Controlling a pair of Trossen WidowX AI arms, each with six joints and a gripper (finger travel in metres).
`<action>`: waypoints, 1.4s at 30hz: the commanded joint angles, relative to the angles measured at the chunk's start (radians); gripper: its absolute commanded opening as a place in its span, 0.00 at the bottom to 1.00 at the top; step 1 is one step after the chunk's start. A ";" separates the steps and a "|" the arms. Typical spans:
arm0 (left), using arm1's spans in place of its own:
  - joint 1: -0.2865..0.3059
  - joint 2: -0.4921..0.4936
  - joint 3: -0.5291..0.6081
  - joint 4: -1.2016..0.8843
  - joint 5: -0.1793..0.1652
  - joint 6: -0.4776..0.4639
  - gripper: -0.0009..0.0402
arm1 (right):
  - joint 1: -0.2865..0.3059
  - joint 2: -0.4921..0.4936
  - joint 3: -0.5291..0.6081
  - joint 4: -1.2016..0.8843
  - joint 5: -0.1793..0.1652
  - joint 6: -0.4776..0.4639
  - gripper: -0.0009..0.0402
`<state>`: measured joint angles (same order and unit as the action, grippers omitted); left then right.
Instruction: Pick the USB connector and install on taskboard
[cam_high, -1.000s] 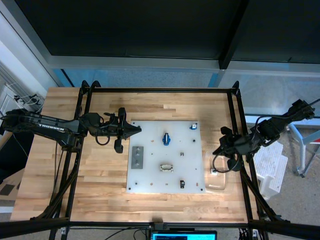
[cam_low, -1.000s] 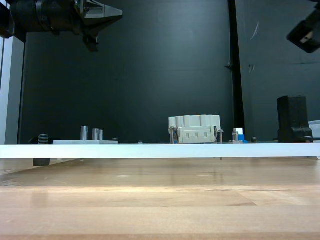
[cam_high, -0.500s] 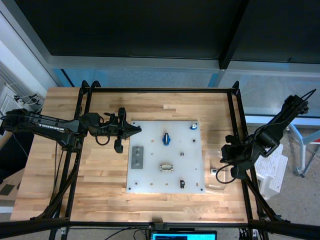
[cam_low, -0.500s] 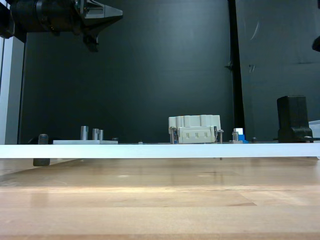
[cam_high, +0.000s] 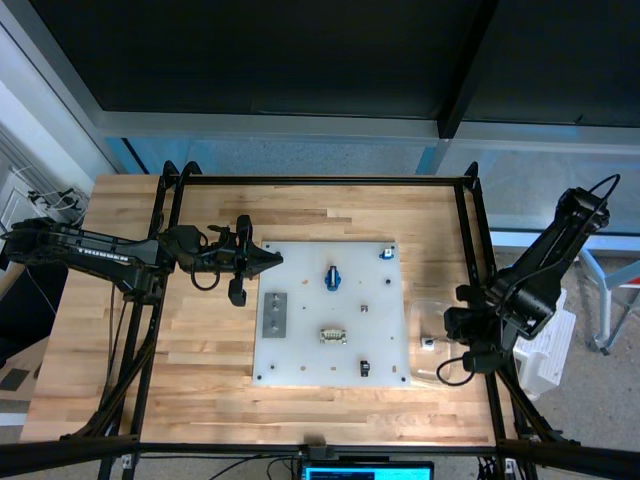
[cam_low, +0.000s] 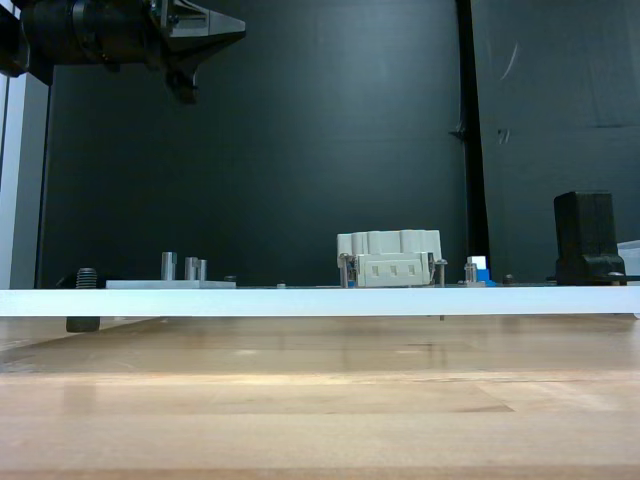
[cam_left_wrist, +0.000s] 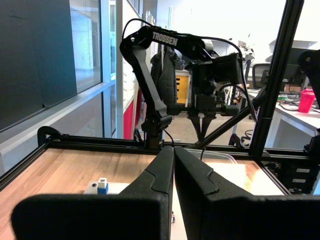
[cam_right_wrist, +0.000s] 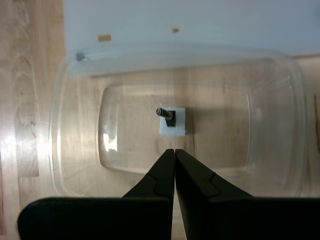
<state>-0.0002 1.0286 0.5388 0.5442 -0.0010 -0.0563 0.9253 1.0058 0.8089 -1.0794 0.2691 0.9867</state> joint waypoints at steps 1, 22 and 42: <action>0.000 0.000 0.000 0.000 0.000 0.000 0.02 | 0.005 0.030 0.000 -0.010 -0.015 0.011 0.04; 0.000 0.000 0.000 0.000 0.000 0.000 0.02 | -0.031 0.162 -0.001 0.042 0.017 0.013 0.37; 0.000 0.000 0.000 0.000 0.000 0.000 0.02 | -0.090 0.232 -0.040 0.164 0.018 -0.061 0.37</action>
<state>-0.0002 1.0286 0.5388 0.5438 -0.0010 -0.0563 0.8349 1.2354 0.7746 -0.9222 0.2878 0.9257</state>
